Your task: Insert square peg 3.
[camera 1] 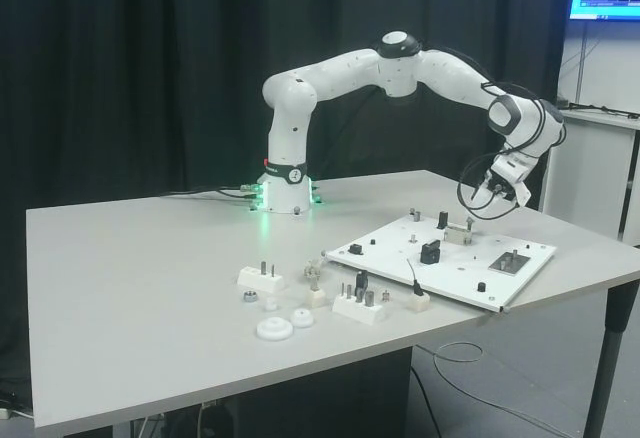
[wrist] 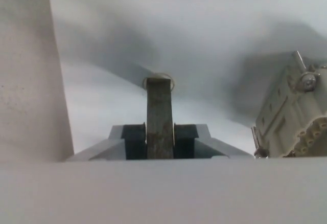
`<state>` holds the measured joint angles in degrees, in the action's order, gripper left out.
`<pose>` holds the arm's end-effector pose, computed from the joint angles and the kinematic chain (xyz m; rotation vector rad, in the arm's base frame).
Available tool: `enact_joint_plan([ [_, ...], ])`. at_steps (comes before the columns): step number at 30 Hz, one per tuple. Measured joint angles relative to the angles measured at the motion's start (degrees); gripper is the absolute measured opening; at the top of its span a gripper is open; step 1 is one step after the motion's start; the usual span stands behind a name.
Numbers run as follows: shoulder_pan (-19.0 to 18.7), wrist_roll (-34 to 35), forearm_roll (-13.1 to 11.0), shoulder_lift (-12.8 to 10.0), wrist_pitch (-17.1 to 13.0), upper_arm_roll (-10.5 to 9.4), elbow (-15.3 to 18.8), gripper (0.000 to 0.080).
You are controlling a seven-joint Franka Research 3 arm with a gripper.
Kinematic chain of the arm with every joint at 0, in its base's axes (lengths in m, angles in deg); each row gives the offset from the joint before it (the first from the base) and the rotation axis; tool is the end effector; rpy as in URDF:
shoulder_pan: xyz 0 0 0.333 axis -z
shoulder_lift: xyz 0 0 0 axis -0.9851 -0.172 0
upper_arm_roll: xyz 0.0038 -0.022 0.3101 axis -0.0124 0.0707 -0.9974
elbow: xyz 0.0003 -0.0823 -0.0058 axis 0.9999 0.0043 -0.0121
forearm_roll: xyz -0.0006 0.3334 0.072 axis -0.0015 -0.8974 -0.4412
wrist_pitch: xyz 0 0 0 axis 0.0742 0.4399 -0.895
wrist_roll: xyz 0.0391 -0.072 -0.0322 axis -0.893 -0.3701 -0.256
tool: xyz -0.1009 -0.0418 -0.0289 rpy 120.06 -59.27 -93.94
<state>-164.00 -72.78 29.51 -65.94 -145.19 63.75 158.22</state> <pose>0.4731 0.3336 0.2201 2.7897 -0.2913 -0.5572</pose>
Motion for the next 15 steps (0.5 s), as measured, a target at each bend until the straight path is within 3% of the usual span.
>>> enact_joint_plan([
  [15,-0.1,3.0,-2.0,0.1,0.0,0.6,1.3,0.0112],
])
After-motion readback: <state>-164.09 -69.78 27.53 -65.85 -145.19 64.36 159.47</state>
